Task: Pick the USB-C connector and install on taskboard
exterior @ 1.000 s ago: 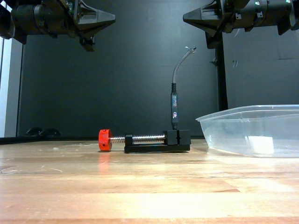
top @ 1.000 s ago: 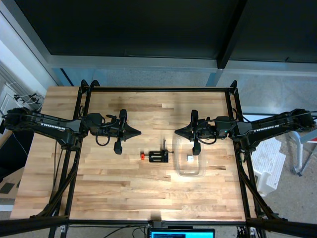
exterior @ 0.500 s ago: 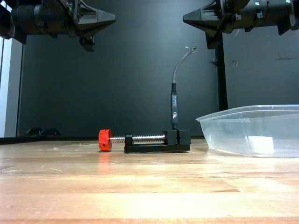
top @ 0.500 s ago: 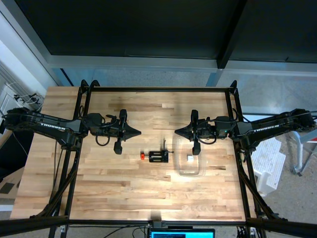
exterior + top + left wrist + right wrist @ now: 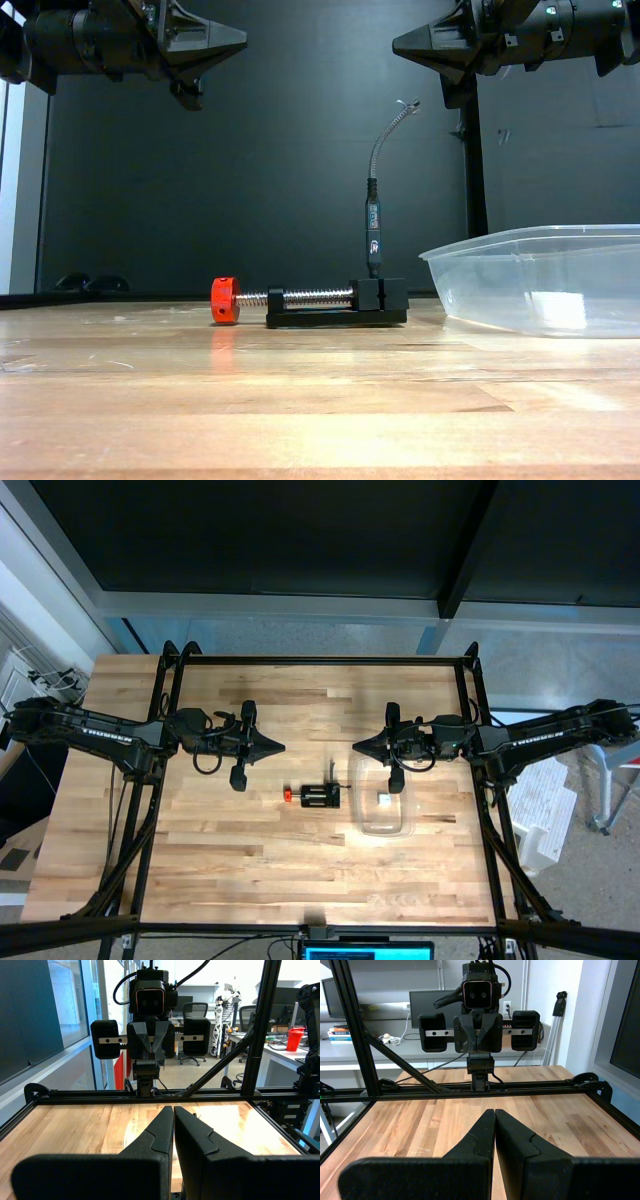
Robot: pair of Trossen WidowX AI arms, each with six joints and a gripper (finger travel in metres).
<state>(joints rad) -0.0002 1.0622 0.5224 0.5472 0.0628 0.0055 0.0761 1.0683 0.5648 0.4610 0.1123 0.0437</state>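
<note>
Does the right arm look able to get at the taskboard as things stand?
Probably yes: the right end effector hangs shut, high above the table, with nothing between it and the taskboard. The left end effector hangs shut opposite.

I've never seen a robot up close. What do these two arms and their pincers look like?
Both are matte black with looping black cables; the left arm carries white lettering. The left pincer and right pincer, raised above the table and facing each other, each end in two wedge-shaped fingers tapering to a point.
</note>
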